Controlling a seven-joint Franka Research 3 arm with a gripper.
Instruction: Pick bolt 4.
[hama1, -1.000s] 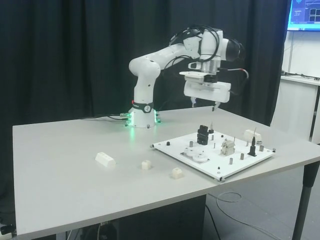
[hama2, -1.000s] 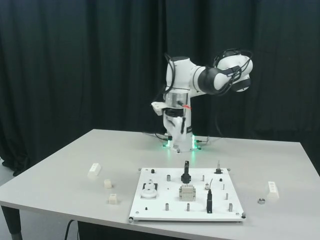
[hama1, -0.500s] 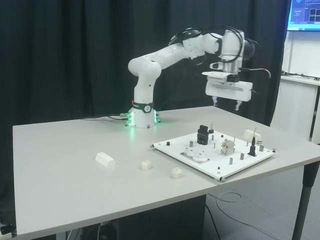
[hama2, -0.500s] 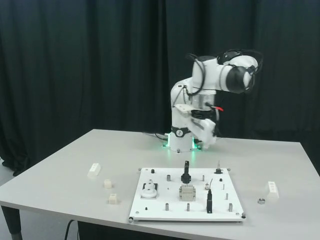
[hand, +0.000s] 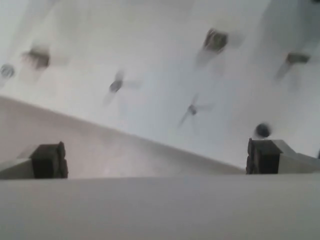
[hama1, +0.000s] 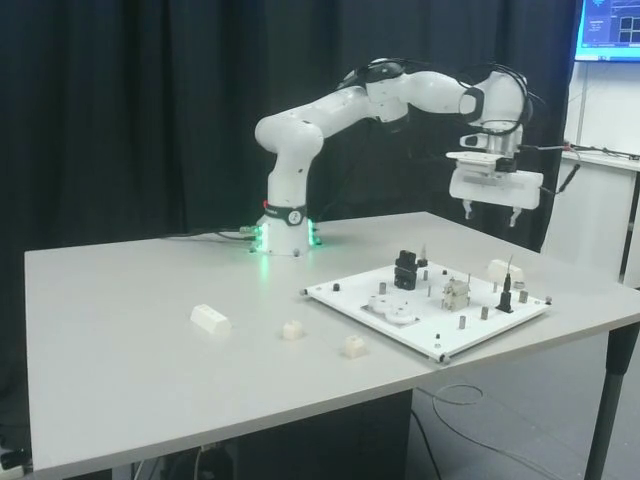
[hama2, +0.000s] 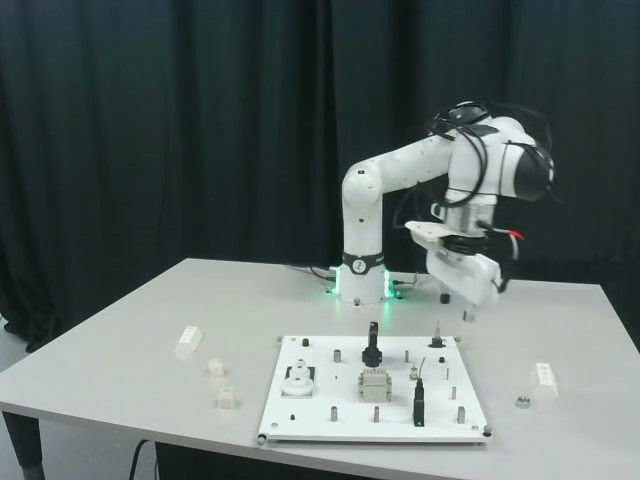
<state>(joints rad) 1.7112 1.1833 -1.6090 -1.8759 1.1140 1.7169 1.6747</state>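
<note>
One white board (hama2: 300, 418) lies on the grey tabletop (hama2: 120, 350), carrying small upright bolts and black fittings; which is bolt 4 cannot be told. Three white blocks (hama2: 188, 341) sit well apart from it. Above the board's far edge, the tool (hama1: 491, 211) hangs spread and empty. Black curtains (hama2: 150, 120) stand behind.

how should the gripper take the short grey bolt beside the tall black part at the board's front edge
Probably by its exposed top, from straight above: the short grey upright bolt stands vertical in the white board, leaving only its upper sides free. Turn the open gripper so neither finger meets the tall black upright part.
</note>
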